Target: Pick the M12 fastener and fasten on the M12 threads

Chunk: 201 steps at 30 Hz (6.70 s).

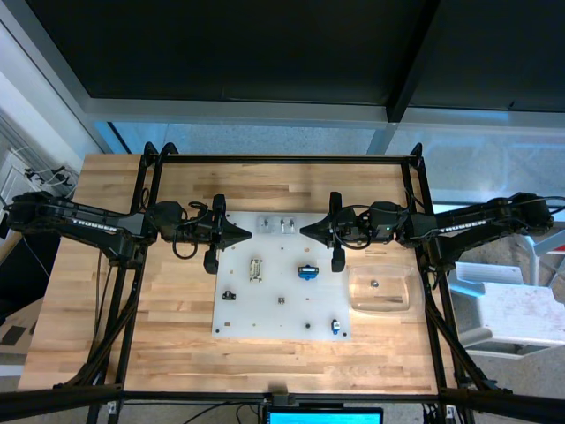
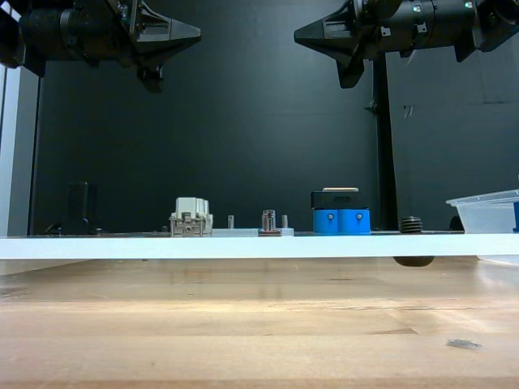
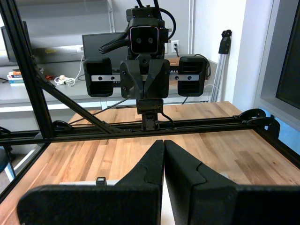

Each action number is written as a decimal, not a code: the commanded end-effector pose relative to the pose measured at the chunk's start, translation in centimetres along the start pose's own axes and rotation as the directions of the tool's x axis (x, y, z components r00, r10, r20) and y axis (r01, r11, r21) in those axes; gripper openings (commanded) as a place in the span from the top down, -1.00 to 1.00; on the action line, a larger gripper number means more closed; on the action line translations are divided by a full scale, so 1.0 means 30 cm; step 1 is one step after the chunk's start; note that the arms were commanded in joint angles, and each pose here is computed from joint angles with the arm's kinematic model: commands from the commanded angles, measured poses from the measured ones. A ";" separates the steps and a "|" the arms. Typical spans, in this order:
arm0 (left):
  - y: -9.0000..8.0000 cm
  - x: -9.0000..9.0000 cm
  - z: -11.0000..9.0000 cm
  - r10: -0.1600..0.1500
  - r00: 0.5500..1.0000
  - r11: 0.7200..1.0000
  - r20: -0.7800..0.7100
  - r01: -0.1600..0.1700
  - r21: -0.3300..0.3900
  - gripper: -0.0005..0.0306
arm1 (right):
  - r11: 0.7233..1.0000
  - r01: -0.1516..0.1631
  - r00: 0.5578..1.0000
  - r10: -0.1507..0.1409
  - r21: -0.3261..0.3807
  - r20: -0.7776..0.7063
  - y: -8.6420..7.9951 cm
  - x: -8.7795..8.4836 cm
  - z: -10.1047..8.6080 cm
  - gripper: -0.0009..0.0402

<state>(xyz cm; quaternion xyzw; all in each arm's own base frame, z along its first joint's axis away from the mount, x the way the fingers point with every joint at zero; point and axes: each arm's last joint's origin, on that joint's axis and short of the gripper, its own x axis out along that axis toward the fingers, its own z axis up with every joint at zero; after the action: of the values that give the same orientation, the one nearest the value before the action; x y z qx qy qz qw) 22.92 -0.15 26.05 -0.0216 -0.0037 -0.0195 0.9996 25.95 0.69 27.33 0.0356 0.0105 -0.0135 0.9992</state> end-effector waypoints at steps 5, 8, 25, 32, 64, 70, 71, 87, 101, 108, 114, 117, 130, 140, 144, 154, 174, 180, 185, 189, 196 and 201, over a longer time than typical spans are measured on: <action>0.000 0.000 0.000 0.000 1.000 1.000 0.000 0.000 0.000 0.96 | 0.999 -0.005 0.997 0.009 -0.051 0.077 -0.001 -0.011 -0.009 0.96; 0.000 0.000 0.000 0.000 1.000 1.000 0.000 0.000 0.000 0.97 | 0.999 -0.005 0.997 0.009 -0.051 0.076 -0.001 -0.011 -0.009 0.96; 0.000 0.000 0.000 0.000 1.000 1.000 0.000 0.000 0.000 0.96 | 0.970 -0.203 0.916 0.141 -0.132 -0.376 0.021 -0.010 0.027 0.96; 0.000 0.000 0.000 0.000 1.000 1.000 0.000 0.000 0.000 0.96 | 0.926 -0.313 0.770 0.117 -0.211 -0.627 0.027 -0.056 0.070 0.96; 0.000 0.000 0.000 0.000 1.000 1.000 0.000 0.000 0.000 0.97 | 0.325 -0.939 0.100 -0.058 -0.114 -0.993 0.142 -0.174 -0.058 0.96; 0.000 0.000 0.000 0.000 1.000 1.000 0.000 0.000 0.000 0.96 | 0.264 -0.961 0.069 -0.063 -0.084 -0.996 0.173 -0.180 -0.089 0.96; 0.000 0.000 0.000 0.000 1.000 1.000 0.000 0.000 0.000 0.97 | 0.260 -0.962 0.067 -0.064 -0.081 -0.996 0.175 -0.182 -0.094 0.96; 0.000 0.000 0.000 0.000 1.000 1.000 0.000 0.000 0.000 0.96 | 0.221 -0.973 0.043 -0.072 -0.058 -0.997 0.188 -0.210 -0.204 0.26; 0.000 0.000 0.000 0.000 1.000 1.000 0.000 0.000 0.000 0.96 | 0.159 -0.986 0.042 -0.072 -0.053 -0.997 0.191 -0.237 -0.300 -0.01; 0.000 0.000 0.000 0.000 1.000 1.000 0.000 0.000 0.000 0.96 | 0.112 -0.992 0.052 -0.069 -0.060 -0.996 0.188 -0.244 -0.331 -0.01; 0.000 0.000 0.000 0.000 1.000 1.000 0.000 0.000 0.000 0.96 | 0.113 -0.992 0.050 -0.072 -0.058 -0.996 0.183 -0.250 -0.348 -0.01; 0.000 0.000 0.000 0.000 1.000 1.000 0.000 0.000 0.000 0.97 | 0.113 -0.992 0.049 -0.082 -0.058 -0.995 0.180 -0.254 -0.360 -0.01; 0.000 0.000 0.000 0.000 1.000 1.000 0.000 0.000 0.000 0.96 | 0.128 -0.990 0.055 -0.093 -0.067 -0.994 0.183 -0.236 -0.393 -0.01; 0.000 0.000 0.000 0.000 1.000 1.000 0.000 0.000 0.000 0.97 | 0.141 -0.988 0.056 -0.090 -0.069 -0.994 0.182 -0.239 -0.407 -0.01; 0.000 0.000 0.000 0.000 1.000 1.000 0.000 0.000 0.000 0.97 | 0.141 -0.987 0.064 -0.086 -0.076 -0.994 0.183 -0.239 -0.412 -0.01; 0.000 0.000 0.000 0.000 1.000 1.000 0.000 0.000 0.000 0.96 | 0.160 -0.984 0.069 -0.079 -0.081 -0.994 0.181 -0.245 -0.428 -0.01; 0.000 0.000 0.000 0.000 1.000 1.000 0.000 0.000 0.000 0.97 | 0.158 -0.983 0.080 -0.074 -0.091 -0.994 0.176 -0.254 -0.455 0.09; 0.000 0.000 0.000 0.000 1.000 1.000 0.000 0.000 0.000 0.96 | 0.157 -0.983 0.080 -0.074 -0.091 -0.994 0.176 -0.254 -0.455 0.26; 0.000 0.000 0.000 0.000 1.000 1.000 0.000 0.000 0.000 0.96 | 0.157 -0.983 0.080 -0.074 -0.091 -0.994 0.176 -0.254 -0.455 0.42; 0.000 0.000 0.000 0.000 1.000 1.000 0.000 0.000 0.000 0.96 | 0.158 -0.983 0.080 -0.074 -0.091 -0.994 0.176 -0.254 -0.455 0.55; 0.000 0.000 0.000 0.000 1.000 1.000 0.000 0.000 0.000 0.97 | 0.158 -0.983 0.080 -0.074 -0.091 -0.994 0.176 -0.255 -0.455 0.75; 0.000 0.000 0.000 0.000 1.000 1.000 0.000 0.000 0.000 0.96 | 0.158 -0.983 0.086 -0.072 -0.096 -0.994 0.179 -0.250 -0.441 0.85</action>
<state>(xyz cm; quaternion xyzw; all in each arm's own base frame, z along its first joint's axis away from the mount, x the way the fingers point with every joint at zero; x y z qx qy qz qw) 22.92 -0.15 26.05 -0.0216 -0.0037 -0.0195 0.9996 18.27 7.16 14.41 -0.4645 0.5295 0.4356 0.5604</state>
